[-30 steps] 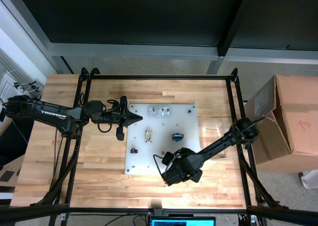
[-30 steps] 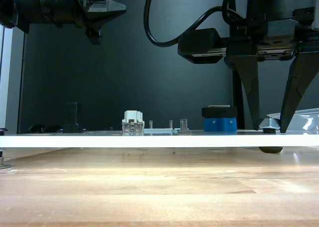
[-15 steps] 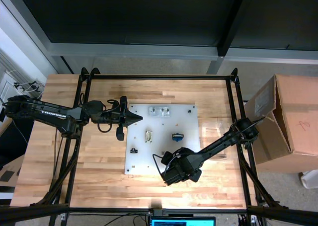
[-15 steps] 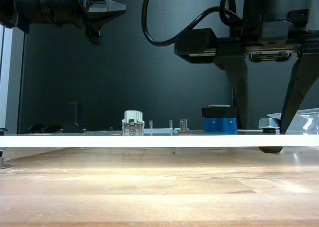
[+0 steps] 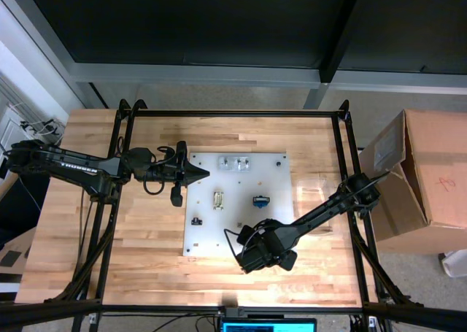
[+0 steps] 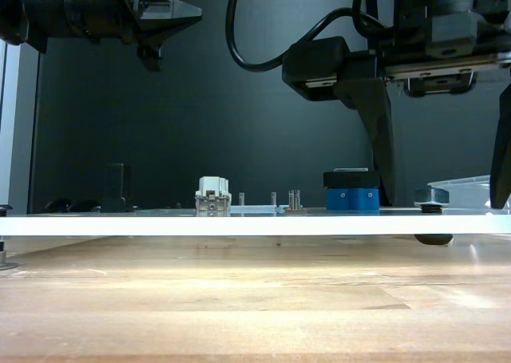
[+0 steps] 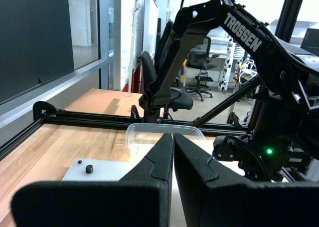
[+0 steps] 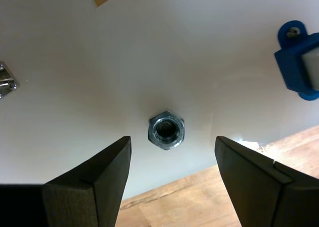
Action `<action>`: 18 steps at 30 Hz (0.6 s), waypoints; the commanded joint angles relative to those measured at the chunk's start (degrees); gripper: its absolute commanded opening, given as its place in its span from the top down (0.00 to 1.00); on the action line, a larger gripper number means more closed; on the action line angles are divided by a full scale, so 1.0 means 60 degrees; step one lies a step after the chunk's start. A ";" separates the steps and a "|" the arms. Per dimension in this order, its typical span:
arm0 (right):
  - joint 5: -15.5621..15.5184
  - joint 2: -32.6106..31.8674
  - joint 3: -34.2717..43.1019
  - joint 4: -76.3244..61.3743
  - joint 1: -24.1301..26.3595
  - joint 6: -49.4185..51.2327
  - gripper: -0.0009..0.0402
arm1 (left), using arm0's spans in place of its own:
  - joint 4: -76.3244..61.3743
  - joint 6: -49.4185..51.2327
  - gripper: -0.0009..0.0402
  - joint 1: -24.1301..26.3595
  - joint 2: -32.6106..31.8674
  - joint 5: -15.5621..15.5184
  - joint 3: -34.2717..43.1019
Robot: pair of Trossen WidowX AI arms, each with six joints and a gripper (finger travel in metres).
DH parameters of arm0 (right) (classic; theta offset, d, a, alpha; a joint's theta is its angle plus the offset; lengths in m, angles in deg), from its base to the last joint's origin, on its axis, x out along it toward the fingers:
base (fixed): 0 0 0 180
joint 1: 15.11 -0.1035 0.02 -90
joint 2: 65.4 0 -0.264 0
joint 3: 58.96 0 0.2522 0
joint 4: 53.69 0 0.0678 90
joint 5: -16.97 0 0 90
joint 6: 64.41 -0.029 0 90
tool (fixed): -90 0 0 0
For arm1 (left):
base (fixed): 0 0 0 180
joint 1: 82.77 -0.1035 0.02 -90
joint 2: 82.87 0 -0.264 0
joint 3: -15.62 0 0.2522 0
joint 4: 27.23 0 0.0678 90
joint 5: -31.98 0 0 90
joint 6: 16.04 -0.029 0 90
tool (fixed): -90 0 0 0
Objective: Pick the M12 nut and place it on its threads and fasten
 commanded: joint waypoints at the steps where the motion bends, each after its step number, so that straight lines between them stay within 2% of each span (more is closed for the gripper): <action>1: -0.0007 0.0168 0.0058 -0.0288 0.0033 0.0055 0.38 | 0.0000 -0.0004 0.98 -0.0004 0.0000 0.0000 0.0004; 9: 0.0470 0.0976 0.0153 -0.0947 0.0022 0.1457 0.37 | 0.0000 -0.0004 0.98 0.0000 0.0000 0.0000 0.0000; 12: 0.0488 0.1290 0.0153 -0.1209 0.0029 0.2667 0.37 | 0.0000 0.0000 0.98 0.0000 0.0000 0.0000 0.0000; 13: 0.0627 0.1359 0.0153 -0.1330 0.0029 0.3268 0.37 | 0.0004 -0.0004 0.98 -0.0004 0.0000 0.0000 0.0000; 16: 0.1625 0.1504 0.0153 -0.1810 0.0029 0.6240 0.37 | 0.0004 -0.0004 0.98 0.0000 0.0000 0.0004 0.0000; 18: 0.1752 0.1559 0.0153 -0.1872 0.0018 0.7737 0.37 | 0.0000 -0.0004 0.98 -0.0004 0.0000 0.0000 0.0000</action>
